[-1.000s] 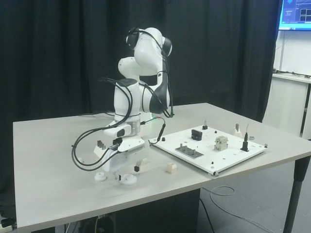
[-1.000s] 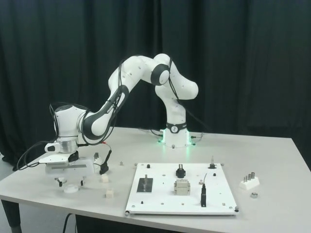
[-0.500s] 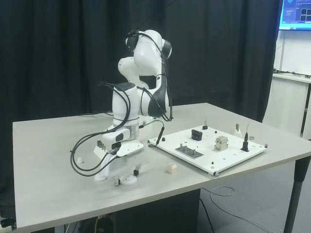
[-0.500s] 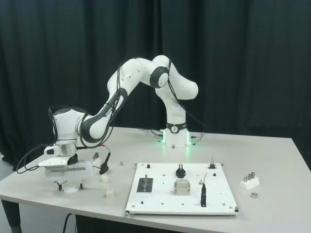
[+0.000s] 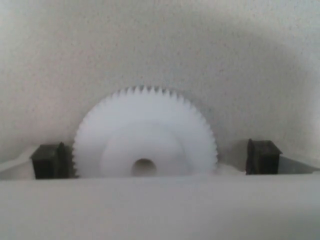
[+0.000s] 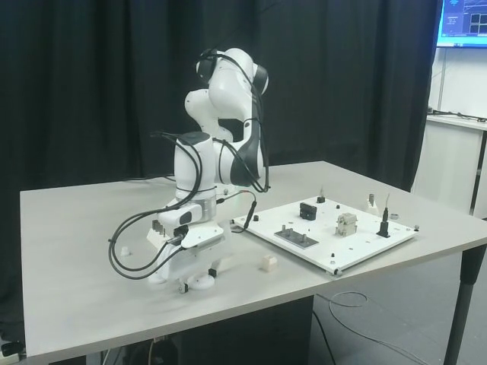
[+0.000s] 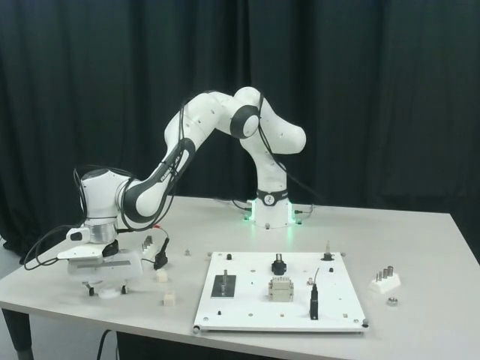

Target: Pick large gear.

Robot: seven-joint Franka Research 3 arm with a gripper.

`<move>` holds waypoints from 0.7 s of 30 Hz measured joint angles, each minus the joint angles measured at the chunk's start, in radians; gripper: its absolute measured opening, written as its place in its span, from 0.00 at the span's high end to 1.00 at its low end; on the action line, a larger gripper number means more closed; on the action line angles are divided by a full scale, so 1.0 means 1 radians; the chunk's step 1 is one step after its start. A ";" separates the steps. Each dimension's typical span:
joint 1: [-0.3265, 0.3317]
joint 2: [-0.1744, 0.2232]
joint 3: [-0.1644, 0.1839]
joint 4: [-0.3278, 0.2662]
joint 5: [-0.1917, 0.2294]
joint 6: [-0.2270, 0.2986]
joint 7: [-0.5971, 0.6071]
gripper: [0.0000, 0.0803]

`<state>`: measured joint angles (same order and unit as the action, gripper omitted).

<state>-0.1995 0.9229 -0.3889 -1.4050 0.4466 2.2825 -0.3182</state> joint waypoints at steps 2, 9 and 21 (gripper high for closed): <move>-0.001 0.001 0.000 0.002 0.005 0.000 -0.005 0.06; -0.003 0.003 0.000 0.005 0.016 0.001 -0.012 0.27; -0.003 0.002 -0.006 0.047 0.016 -0.044 -0.009 0.26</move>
<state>-0.2030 0.9254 -0.3948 -1.3577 0.4630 2.2384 -0.3275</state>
